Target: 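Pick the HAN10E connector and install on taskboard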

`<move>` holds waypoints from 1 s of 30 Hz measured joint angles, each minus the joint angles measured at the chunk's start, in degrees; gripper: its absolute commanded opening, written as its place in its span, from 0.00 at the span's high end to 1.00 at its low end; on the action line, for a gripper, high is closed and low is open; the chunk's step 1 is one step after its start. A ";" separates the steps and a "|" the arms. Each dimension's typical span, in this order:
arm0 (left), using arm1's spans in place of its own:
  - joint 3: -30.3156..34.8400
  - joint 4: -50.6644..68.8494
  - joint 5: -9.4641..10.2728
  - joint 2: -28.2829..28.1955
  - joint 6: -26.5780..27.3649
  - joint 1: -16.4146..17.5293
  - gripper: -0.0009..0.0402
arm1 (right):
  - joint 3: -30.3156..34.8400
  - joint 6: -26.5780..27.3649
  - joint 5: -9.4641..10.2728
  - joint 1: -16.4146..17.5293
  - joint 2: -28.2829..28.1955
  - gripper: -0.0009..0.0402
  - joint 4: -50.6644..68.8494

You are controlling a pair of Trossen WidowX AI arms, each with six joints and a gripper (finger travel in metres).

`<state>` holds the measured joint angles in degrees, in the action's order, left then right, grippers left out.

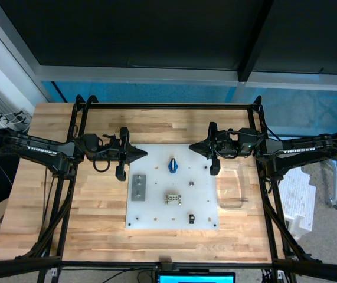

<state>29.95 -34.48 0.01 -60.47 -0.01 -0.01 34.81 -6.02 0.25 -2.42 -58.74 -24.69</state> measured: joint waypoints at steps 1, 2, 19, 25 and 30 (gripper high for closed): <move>0.00 0.00 0.02 -0.02 0.00 0.00 0.98 | -0.02 0.00 0.20 0.02 0.00 0.98 -0.02; 0.00 0.00 0.02 0.00 0.00 0.00 0.98 | -0.13 -0.07 0.68 0.07 0.00 0.98 -0.02; -0.02 0.00 0.02 0.00 0.02 0.00 0.98 | -0.63 -0.50 0.90 0.63 0.00 0.98 -0.09; -0.02 0.00 0.00 0.00 0.00 0.00 0.98 | -0.63 -0.50 0.90 0.68 0.00 0.98 -0.11; -0.02 0.00 0.00 0.00 0.00 0.00 0.98 | -0.63 -0.85 0.90 0.68 0.00 0.98 -0.09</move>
<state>29.93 -34.48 0.01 -60.47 -0.01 -0.01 34.17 -6.87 1.15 -1.74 -58.74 -24.77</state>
